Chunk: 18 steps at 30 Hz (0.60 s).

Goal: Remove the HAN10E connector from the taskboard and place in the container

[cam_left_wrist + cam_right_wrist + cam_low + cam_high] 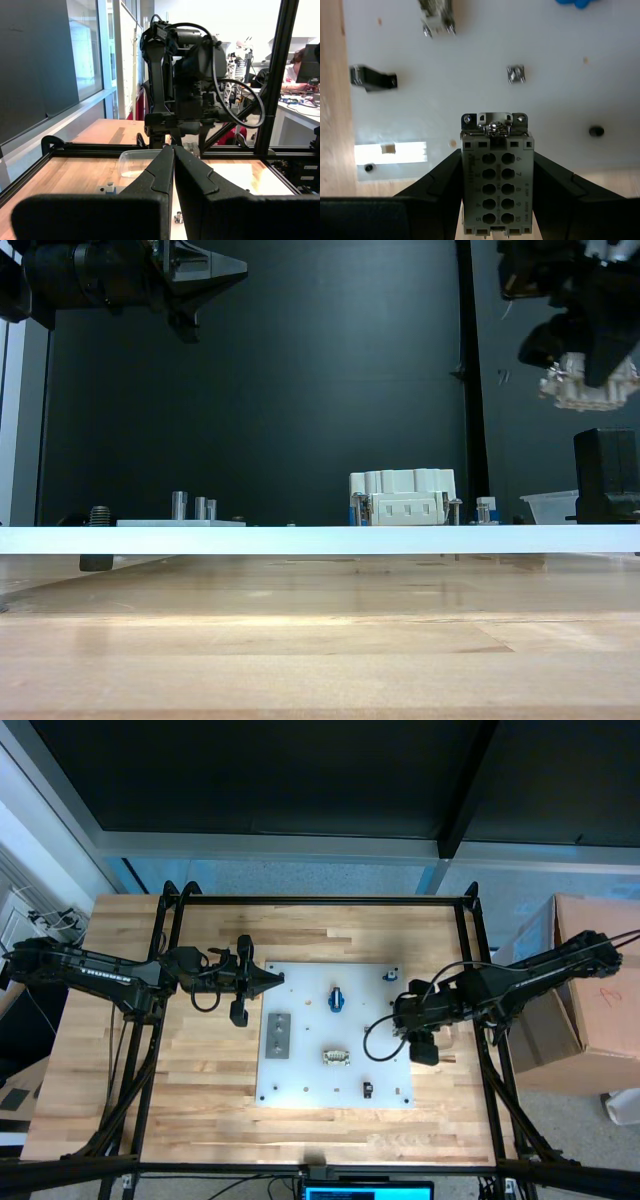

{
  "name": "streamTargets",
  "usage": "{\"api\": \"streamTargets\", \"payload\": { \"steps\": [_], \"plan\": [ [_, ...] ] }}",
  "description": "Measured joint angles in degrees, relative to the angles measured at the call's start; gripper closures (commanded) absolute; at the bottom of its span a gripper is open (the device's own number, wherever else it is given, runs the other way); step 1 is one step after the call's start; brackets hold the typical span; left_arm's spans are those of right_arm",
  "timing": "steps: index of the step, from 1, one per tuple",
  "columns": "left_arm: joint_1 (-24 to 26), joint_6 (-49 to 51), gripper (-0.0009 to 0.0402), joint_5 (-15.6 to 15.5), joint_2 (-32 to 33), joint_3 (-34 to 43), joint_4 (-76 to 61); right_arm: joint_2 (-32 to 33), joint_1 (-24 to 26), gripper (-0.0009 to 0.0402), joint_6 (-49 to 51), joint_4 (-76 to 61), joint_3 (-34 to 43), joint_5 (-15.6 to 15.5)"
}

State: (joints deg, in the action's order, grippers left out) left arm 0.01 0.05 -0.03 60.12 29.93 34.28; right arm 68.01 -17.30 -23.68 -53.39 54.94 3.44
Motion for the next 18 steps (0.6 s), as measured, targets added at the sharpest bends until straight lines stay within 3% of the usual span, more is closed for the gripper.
{"api": "streamTargets", "payload": {
  "steps": [18],
  "plan": [
    [0.00,-0.02,0.0393,0.00,0.00,0.02,0.00,-14.40,0.20,0.0384,-2.64,-0.11,-14.01,0.02]
  ]
}}
